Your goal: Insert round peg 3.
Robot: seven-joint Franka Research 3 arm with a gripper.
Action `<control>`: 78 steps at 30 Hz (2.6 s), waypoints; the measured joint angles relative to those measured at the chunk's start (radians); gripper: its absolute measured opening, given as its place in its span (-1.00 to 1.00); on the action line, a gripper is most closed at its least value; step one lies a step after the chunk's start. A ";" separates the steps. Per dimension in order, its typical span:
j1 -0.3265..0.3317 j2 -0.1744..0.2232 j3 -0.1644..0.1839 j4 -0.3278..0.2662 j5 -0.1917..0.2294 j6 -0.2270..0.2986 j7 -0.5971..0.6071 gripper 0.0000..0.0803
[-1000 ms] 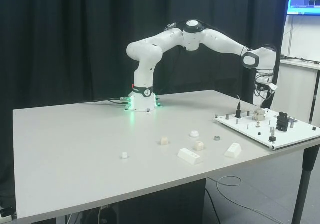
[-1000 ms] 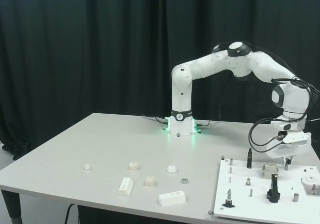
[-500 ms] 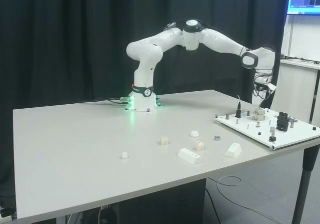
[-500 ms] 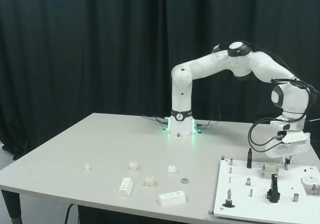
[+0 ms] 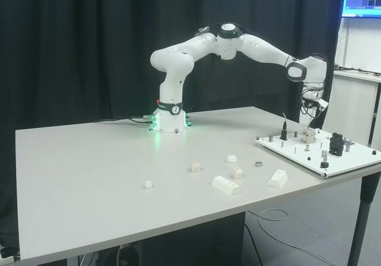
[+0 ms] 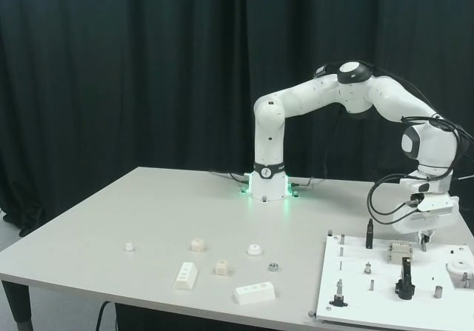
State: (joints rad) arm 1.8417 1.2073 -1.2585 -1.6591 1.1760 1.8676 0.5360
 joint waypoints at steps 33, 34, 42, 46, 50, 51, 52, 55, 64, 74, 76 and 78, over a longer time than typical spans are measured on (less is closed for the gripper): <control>0.006 0.000 0.002 -0.003 0.000 0.039 -0.024 -0.72; 0.006 0.000 0.003 -0.003 0.000 0.040 -0.027 -0.72; 0.006 0.000 0.006 -0.003 0.000 0.058 -0.041 -0.72; 0.006 0.000 0.009 -0.003 0.001 0.068 -0.042 -0.72; 0.006 0.000 0.010 -0.003 0.001 0.072 -0.044 -0.72; 0.005 0.000 0.011 -0.003 0.001 0.074 -0.045 -0.72; 0.005 0.000 0.011 -0.003 0.001 0.075 -0.046 -0.72; 0.004 0.000 0.014 -0.003 0.001 0.081 -0.047 -0.72; 0.003 0.000 0.017 -0.003 0.002 0.089 -0.047 -0.72; 0.002 0.000 0.017 -0.003 0.006 0.091 -0.047 -0.69; 0.001 0.000 0.016 -0.003 0.006 0.091 -0.047 -0.69; 0.001 0.000 0.015 -0.003 0.006 0.091 -0.047 -0.69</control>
State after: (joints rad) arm 1.8432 1.2073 -1.2435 -1.6618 1.1823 1.9587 0.4887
